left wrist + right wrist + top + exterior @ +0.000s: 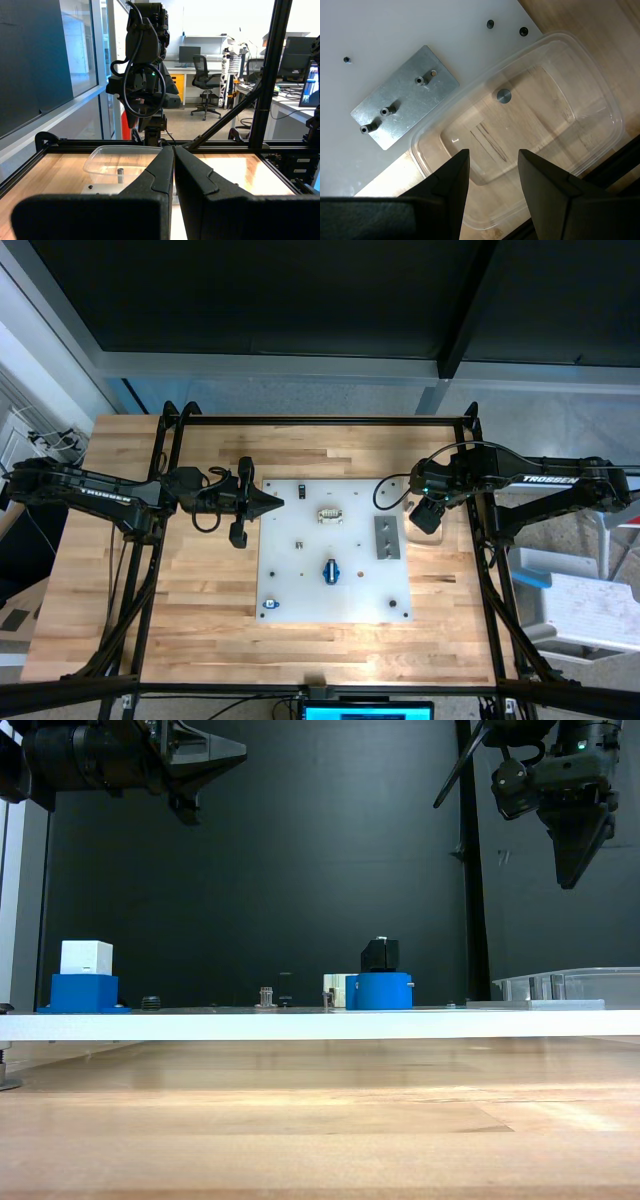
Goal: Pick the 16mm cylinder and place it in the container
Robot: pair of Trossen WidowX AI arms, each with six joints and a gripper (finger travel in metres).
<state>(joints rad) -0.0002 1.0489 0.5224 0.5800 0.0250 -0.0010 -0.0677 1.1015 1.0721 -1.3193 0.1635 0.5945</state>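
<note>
Tabletop container (546,116) holds cylinder (504,95) below right gripper (492,153), left gripper (277,503) opposite.

Wooden table (120,570): carries one white task board (300,590) and, at its right edge, one clear container (545,115).

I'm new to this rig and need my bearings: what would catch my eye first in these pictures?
The right gripper hangs open high above the container, a clear tub on the wood beside the white task board's right edge, with the 16mm cylinder sitting inside it. The left gripper is shut, raised at the board's left edge. A blue upright part stands out mid-board.
</note>
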